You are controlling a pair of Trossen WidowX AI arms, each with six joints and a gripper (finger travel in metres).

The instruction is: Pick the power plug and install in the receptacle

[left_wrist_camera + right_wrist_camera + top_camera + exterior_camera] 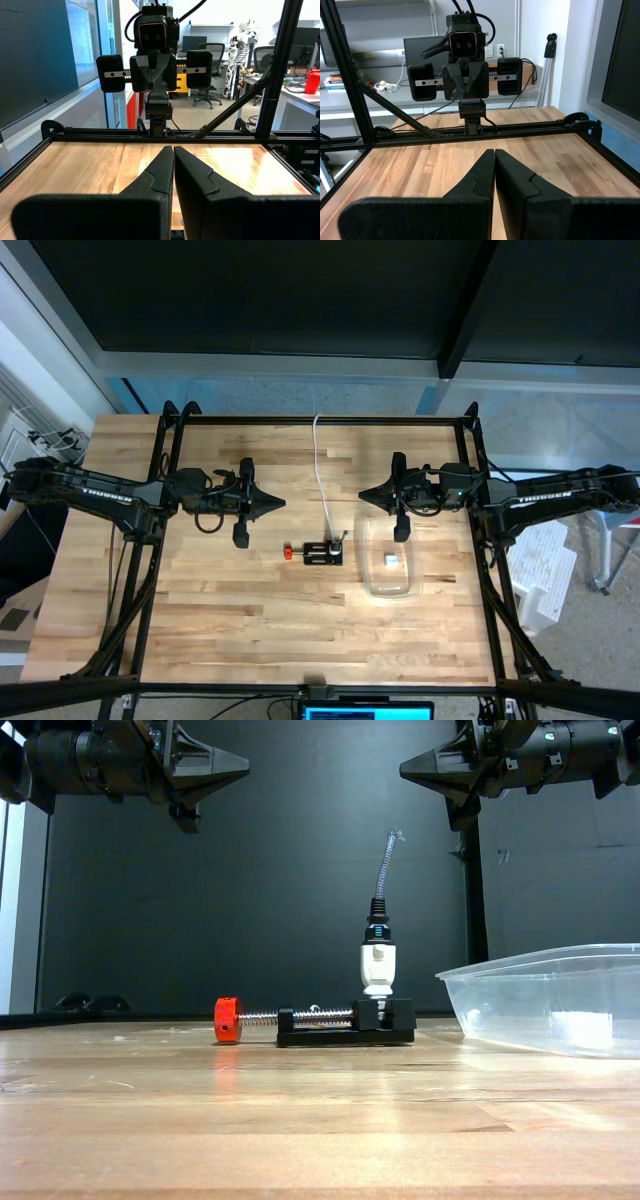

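table [200,590]: was smooth pale wood, faintly glossy
tray [540,990]: was clear glossy plastic
receptacle [345,1025]: was matt black
left gripper [283,504], raised at left: was matt black plastic
right gripper [361,495], raised at right: was matt black plastic

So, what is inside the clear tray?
One small white cube in the clear tray; the cube's underside is hidden. The left hand and right hand hang shut above the table.

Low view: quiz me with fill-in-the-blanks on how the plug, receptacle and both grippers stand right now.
The plug stands ___ atop the receptacle. The receptacle's knob is ___. The cube lies in the clear ___. The left gripper and right gripper hang above the table, fingers ___.
Missing: upright; red; tray; shut.
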